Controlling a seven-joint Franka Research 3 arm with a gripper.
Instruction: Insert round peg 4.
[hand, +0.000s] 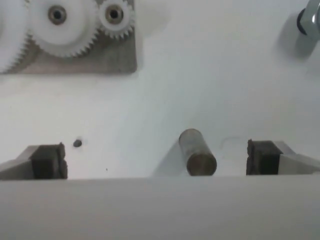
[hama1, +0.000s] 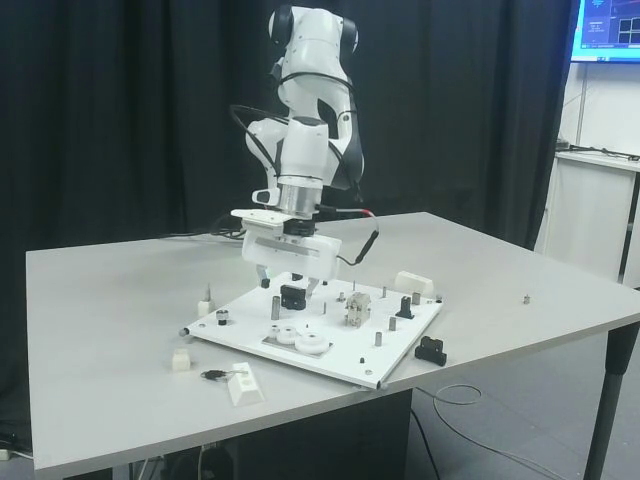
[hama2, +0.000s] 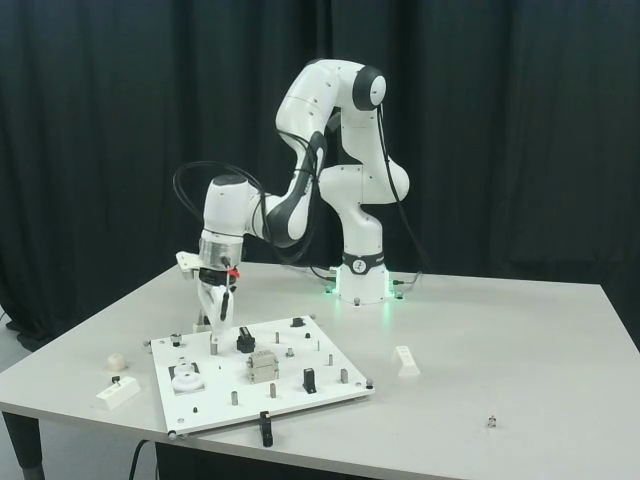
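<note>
Your gripper (hand: 156, 159) hangs low over the white board (hama1: 400, 345), close to the board's edge that faces the arm's base, and its fingers (hand: 48, 161) stand wide apart with nothing clamped. In the wrist view you see the round peg (hand: 197, 151) upright on the board in the gap between the two fingertips, nearer one pad than the other and touching neither (its flat top faces the camera). A small dark hole (hand: 77, 143) sits in the board just beside the other fingertip. The white gears (hand: 65, 24) mesh on their grey plate (hand: 100, 59) well apart from the peg. From the room views you find the board lying on the grey table (hama2: 520, 350), with a black block (hama2: 245, 341) standing just beside the gripper.
</note>
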